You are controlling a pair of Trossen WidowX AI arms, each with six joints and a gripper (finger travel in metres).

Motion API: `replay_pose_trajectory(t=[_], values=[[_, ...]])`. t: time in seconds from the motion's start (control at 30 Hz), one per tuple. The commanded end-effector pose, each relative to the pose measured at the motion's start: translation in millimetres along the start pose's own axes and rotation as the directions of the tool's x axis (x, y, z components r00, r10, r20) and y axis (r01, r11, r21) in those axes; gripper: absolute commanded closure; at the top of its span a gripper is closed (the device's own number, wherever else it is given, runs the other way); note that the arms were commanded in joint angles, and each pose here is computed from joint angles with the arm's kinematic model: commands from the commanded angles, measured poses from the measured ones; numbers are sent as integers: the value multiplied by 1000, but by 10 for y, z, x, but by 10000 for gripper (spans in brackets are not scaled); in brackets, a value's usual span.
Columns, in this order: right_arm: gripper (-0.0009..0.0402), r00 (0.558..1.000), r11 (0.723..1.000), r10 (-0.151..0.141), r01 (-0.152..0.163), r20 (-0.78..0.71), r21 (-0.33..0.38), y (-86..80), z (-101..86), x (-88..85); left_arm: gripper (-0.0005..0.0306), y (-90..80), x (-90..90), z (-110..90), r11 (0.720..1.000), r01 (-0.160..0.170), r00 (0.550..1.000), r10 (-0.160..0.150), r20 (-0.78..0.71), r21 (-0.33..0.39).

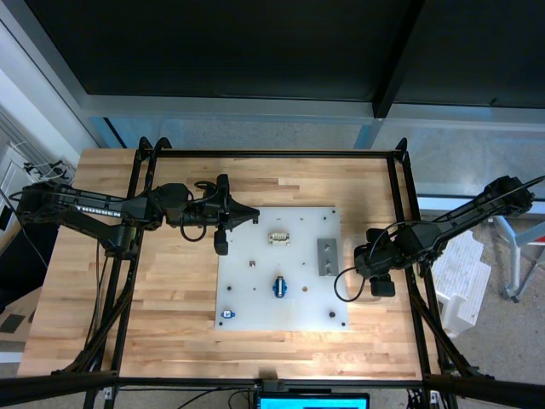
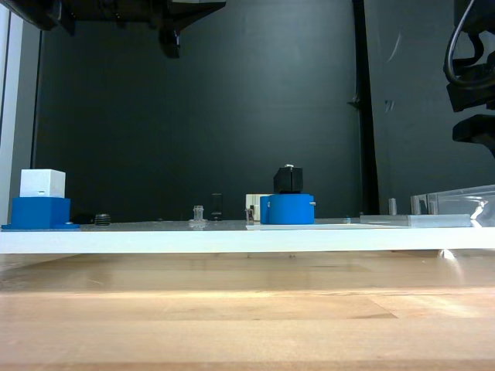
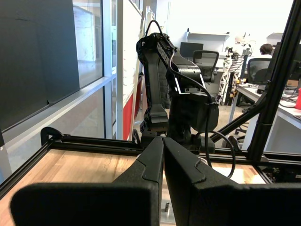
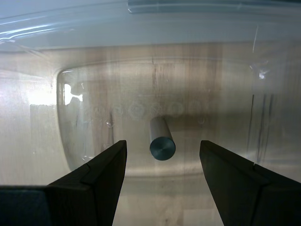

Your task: Pick the 16mm cylinder and install on the taskboard

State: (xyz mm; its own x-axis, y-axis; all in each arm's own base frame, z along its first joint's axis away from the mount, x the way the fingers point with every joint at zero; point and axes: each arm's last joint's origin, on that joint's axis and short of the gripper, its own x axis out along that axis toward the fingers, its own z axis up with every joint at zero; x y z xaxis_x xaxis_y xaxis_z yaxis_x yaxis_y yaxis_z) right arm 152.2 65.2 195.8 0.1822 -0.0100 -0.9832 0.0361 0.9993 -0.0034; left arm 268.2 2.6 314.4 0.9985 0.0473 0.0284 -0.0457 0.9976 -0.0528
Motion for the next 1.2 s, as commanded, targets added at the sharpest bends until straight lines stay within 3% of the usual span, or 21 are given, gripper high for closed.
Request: replay_pose_trajectory(t=[0.03,0.37,1.2], values=[[178,1000,1000,-1,1,-1,19,-1,-13,33,300,0,1,-1,1000,0,1000,0,0,0],[201,1000,1000,4,-4,4,15,24,-14,243,300,1,1,-1,1000,0,1000,0,0,0],[293,1000,1000,6,-6,-2,13,26,-14,228,300,0,1,-1,1000,0,1000,0,0,0]])
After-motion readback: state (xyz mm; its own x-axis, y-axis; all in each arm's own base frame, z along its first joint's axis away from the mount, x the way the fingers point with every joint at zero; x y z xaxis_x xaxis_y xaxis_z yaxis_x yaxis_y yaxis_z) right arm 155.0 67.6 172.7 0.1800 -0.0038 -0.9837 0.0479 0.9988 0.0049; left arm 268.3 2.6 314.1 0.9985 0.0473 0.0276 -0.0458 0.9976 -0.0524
